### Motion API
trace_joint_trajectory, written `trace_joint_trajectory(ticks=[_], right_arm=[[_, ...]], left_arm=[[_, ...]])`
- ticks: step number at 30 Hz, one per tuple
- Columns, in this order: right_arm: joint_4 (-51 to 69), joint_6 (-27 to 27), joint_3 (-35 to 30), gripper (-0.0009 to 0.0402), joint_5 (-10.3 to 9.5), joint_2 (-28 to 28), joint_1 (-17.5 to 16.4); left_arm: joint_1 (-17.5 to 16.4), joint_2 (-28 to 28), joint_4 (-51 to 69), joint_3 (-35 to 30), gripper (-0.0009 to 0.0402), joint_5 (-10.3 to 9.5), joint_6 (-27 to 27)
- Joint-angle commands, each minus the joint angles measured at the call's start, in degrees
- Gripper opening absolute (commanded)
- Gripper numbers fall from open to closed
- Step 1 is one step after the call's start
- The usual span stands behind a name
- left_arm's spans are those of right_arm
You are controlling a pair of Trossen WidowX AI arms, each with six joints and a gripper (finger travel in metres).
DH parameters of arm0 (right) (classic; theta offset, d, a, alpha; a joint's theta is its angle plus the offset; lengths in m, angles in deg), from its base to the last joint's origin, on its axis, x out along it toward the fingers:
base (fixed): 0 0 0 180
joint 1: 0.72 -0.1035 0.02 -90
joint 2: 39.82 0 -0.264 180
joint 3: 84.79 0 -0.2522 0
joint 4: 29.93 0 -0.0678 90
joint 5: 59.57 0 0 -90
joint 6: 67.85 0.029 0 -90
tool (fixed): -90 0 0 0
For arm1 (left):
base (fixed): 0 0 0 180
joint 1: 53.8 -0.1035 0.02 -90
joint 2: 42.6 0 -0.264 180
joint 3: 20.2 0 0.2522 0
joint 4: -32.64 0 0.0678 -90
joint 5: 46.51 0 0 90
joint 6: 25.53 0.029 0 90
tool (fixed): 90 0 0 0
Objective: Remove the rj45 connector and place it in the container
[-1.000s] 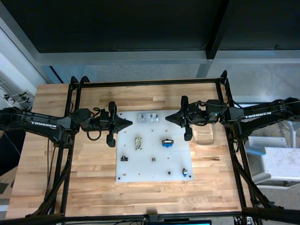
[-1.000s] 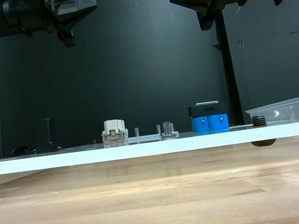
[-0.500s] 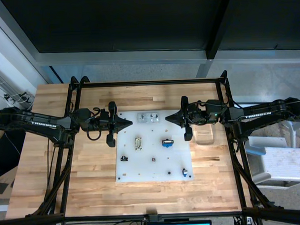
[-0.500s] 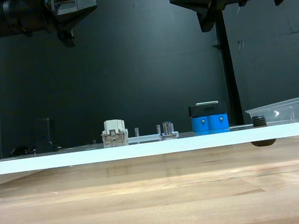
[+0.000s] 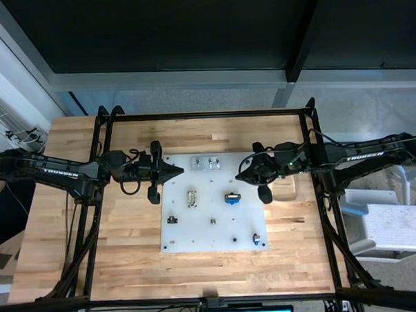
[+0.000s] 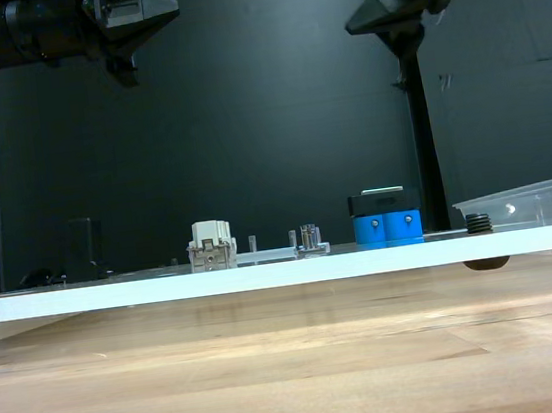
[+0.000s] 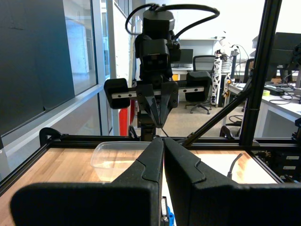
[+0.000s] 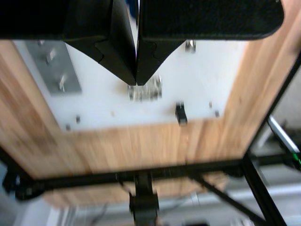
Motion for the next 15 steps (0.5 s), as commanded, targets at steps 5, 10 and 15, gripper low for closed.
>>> trace_joint_trajectory(ticks=[5,10,15], right_arm=[[14.8,3.4,-5.7,0.0,3.89,-0.1,-4.7],[22.8,6.3,-8.4,0.0,6.23,-1.0,-7.7],[29.8,8.7,-11.5,0.0,7.1,-3.1,-10.7]], left_arm=[[0.0,0.0,0.0,0.0,0.0001,0.0,0.0],[0.0,0.0,0.0,0.0,0.0001,0.0,0.0],[0.0,0.0,0.0,0.0,0.0001,0.0,0.0]])
